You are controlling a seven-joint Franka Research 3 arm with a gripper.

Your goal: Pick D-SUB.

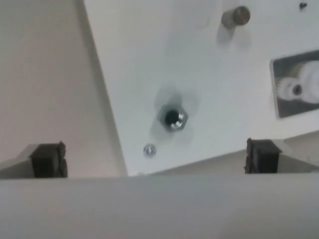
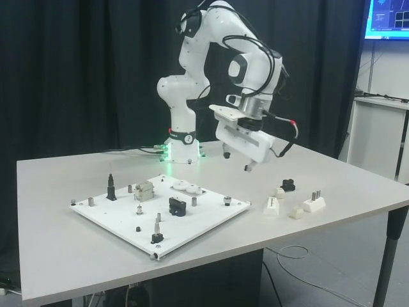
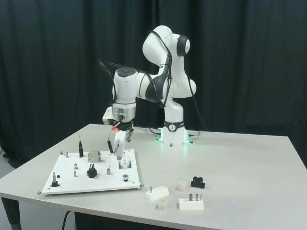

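A white board [image 2: 211, 217] lies on the grey table with several small parts on it. The boxy grey connector [image 2: 144, 190] that looks like the D-SUB stands near the board's back edge, also seen in the second room view [image 3: 93, 155]. It does not show in the wrist view. My gripper [image 2: 236, 160] hangs open and empty well above the board's corner nearest the arm's base, away from the connector. In the wrist view the gripper [image 1: 155, 157] looks down on a hex nut [image 1: 173, 117] at that corner. From the second room camera, the gripper [image 3: 117, 143] hangs over the board's far right side.
White gears [image 2: 185, 187], a black part [image 2: 177, 206] and a tall pin [image 2: 110, 185] stand on the board. A metal peg [image 1: 235, 16] is near the nut. Loose white blocks [image 2: 271, 206] [image 2: 314, 203] and a black piece [image 2: 287, 185] lie on the table beside the board.
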